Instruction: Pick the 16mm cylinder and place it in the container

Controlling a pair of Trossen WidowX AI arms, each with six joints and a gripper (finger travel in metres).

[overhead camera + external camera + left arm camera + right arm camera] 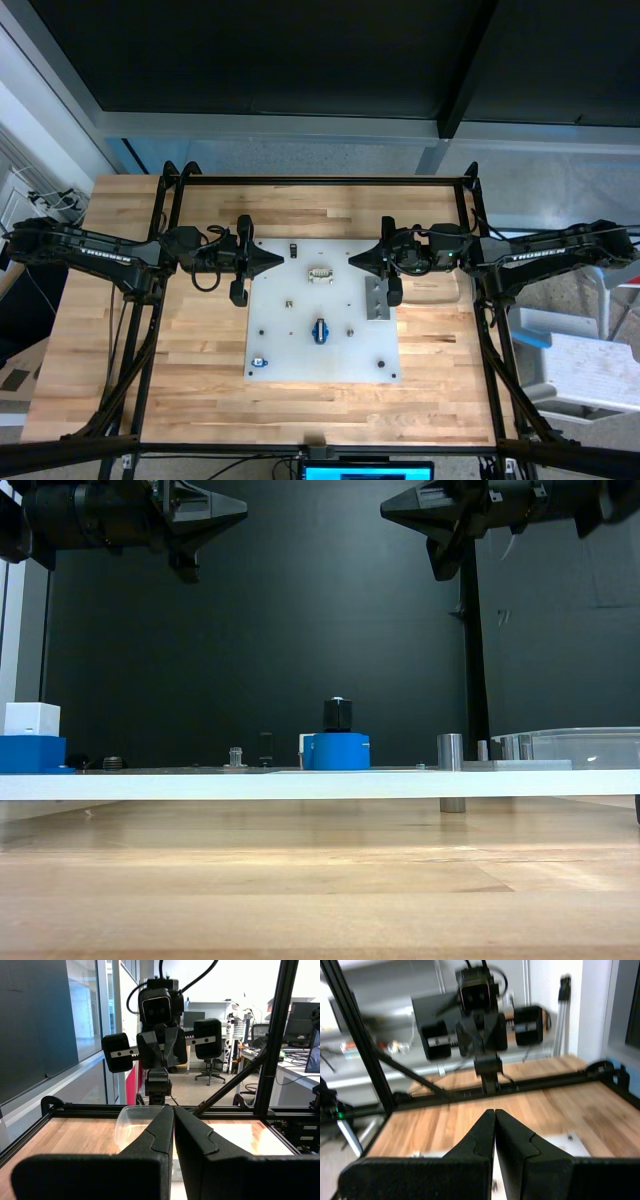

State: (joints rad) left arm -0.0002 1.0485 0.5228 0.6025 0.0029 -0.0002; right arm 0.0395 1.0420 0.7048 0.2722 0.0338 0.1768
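Evidently no step of the pick is yet under way: the 16mm cylinder (351, 327) is seen standing upright on the white task board (300, 365), just beside the blue connector (320, 331) on the side toward the right arm (540, 250), and it is touched by nothing. The left gripper (280, 258) is held high above the board's far left part, with its fingers pressed together, as is shown in its own wrist view. The right gripper (352, 260) is held at a like height opposite it, tips pointed inward, and its fingers are likewise closed against each other. Nothing is carried by either.

The container (432, 294) is found off the board's right edge, beneath the right arm (its walls look clear from table height), near the grey metal block (376, 298). The approach is judged to be the step in hand. For the next move, the right gripper, the nearer to both cylinder and container, would need to be spread, brought down over the cylinder, and lined up so that the connector and the thinner peg (289, 303) are not struck.
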